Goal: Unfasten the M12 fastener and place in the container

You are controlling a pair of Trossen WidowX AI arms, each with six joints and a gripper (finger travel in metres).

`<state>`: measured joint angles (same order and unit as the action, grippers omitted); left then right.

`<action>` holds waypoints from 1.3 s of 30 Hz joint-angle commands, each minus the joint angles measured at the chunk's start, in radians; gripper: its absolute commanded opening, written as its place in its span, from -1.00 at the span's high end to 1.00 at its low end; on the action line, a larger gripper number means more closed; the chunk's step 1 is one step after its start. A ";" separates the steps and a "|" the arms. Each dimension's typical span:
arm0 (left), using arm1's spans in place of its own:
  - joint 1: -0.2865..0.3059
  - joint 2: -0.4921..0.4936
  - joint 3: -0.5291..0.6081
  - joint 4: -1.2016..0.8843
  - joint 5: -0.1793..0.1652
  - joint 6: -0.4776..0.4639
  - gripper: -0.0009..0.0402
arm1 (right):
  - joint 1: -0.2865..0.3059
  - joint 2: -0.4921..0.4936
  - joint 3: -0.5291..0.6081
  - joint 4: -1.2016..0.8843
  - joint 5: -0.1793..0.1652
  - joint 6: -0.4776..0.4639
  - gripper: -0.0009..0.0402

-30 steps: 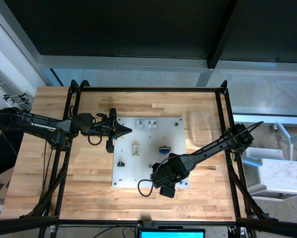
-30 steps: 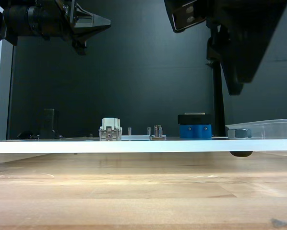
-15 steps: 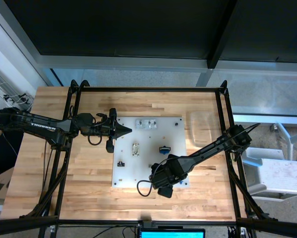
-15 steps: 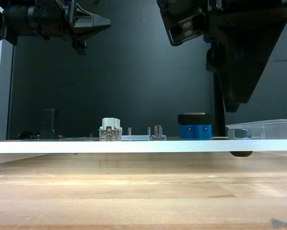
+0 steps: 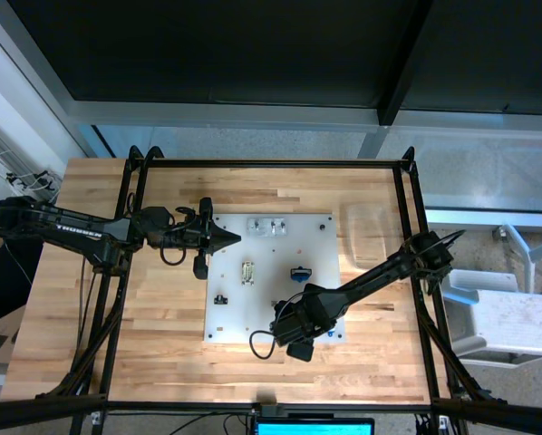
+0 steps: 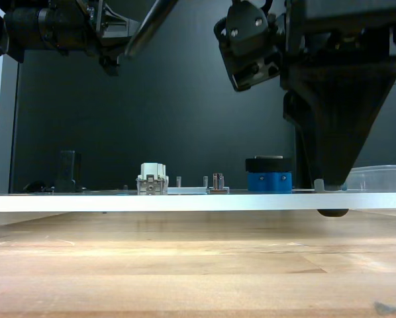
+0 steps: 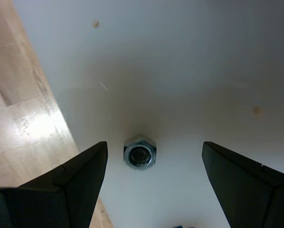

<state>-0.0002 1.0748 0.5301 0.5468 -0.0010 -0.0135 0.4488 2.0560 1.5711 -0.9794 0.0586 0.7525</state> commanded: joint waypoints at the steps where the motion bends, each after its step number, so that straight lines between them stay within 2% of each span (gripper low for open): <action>1: 0.000 0.000 0.000 -0.001 0.000 0.000 0.96 | 0.000 0.013 0.000 0.009 -0.004 -0.002 -0.40; 9: 0.000 0.000 0.000 0.000 0.000 0.000 0.96 | 0.000 0.016 0.000 0.011 -0.009 -0.002 -0.34; 13: 0.000 0.000 0.000 0.000 0.000 0.000 0.96 | 0.000 0.014 0.000 0.009 -0.032 -0.002 -0.16; 21: 0.000 0.000 0.000 0.000 0.000 0.000 0.96 | 0.000 0.014 0.000 0.008 -0.036 -0.002 0.23; 27: 0.000 0.000 0.000 0.000 0.000 0.000 0.96 | 0.000 0.014 0.000 0.005 -0.038 -0.009 0.43; 29: 0.000 0.000 0.000 0.000 0.000 0.000 0.96 | 0.000 0.014 0.000 0.006 -0.055 -0.012 0.49; 34: 0.000 0.000 0.000 0.000 0.000 0.000 0.96 | 0.000 0.014 0.000 0.006 -0.060 -0.037 0.64; 39: 0.000 0.000 0.000 0.000 0.000 0.000 0.96 | 0.001 0.014 0.000 0.005 -0.060 -0.158 0.76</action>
